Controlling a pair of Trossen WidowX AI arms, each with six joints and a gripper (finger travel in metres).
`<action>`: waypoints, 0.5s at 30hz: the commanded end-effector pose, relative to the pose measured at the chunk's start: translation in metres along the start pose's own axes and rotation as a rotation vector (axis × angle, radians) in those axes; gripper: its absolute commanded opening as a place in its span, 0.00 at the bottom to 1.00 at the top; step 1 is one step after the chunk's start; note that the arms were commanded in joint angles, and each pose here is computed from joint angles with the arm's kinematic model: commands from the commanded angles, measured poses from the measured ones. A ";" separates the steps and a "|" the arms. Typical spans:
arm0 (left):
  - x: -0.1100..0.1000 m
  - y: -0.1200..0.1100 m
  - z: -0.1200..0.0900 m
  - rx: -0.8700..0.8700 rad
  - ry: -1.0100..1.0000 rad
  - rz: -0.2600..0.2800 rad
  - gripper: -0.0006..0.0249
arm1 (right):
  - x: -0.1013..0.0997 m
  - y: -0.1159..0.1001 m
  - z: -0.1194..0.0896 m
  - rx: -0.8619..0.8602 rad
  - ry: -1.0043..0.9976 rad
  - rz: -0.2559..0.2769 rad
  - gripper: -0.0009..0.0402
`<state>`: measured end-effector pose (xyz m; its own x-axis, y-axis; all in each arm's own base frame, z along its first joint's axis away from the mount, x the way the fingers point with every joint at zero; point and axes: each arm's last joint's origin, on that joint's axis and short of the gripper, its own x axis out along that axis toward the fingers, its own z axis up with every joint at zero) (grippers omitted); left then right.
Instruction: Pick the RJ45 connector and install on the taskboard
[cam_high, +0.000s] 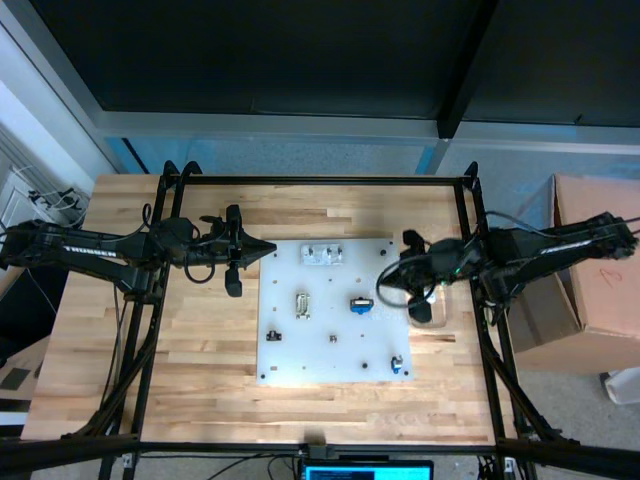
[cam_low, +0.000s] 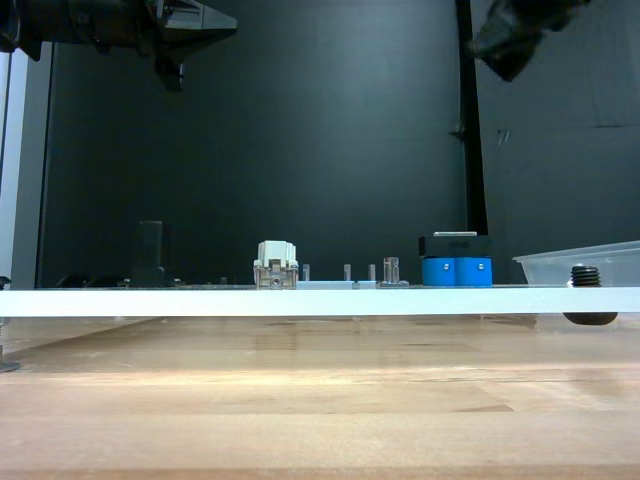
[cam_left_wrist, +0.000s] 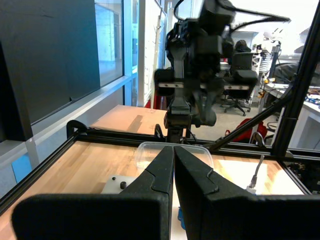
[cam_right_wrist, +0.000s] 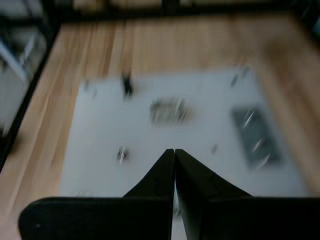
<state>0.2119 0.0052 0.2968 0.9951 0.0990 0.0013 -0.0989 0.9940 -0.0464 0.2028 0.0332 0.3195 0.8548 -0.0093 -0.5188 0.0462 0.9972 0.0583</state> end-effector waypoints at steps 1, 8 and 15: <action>0.000 0.000 0.000 0.000 0.000 0.000 0.03 | -0.003 -0.015 -0.002 0.010 -0.141 -0.017 0.03; 0.000 0.000 0.000 0.000 0.000 0.000 0.02 | -0.009 -0.037 -0.004 -0.014 -0.376 0.015 0.02; 0.000 0.000 0.000 0.000 0.000 0.000 0.02 | -0.007 -0.046 -0.004 -0.012 -0.519 0.053 0.02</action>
<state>0.2119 0.0052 0.2968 0.9951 0.0990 0.0013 -0.0989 0.9940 -0.0464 0.1917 -0.0118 0.3179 0.9989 0.0119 -0.0443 -0.0095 0.9985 0.0539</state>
